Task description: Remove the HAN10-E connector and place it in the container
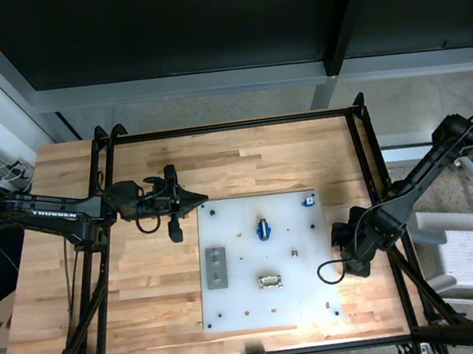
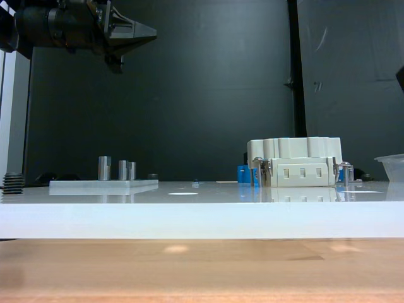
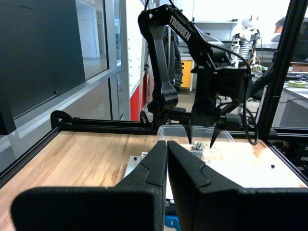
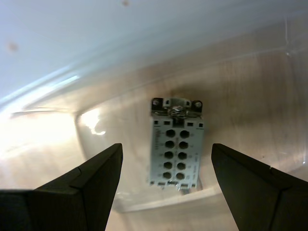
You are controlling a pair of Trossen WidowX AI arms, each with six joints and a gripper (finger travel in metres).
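The HAN10-E connector (image 4: 174, 144), a pale block with two rows of dark pin holes, lies flat on the floor of the clear container (image 4: 250, 72). My right gripper (image 4: 166, 147) hangs open straight above it, fingers either side and apart from it. From the left wrist, the connector (image 3: 198, 146) sits in the container (image 3: 168, 130) under the right gripper (image 3: 200, 142). In the high view the right gripper (image 1: 349, 254) stands just off the board's right edge and covers the connector. My left gripper (image 1: 196, 201) hovers shut and empty at the board's far left corner, high up (image 2: 142, 30).
The white task board (image 1: 246, 315) carries a beige housing (image 1: 270, 282), a grey block (image 1: 216, 268), a blue upright part (image 1: 263, 228) and a small blue piece (image 1: 309, 201). A black frame (image 1: 230, 126) rims the wooden table. The container's rim (image 2: 391, 165) shows at right.
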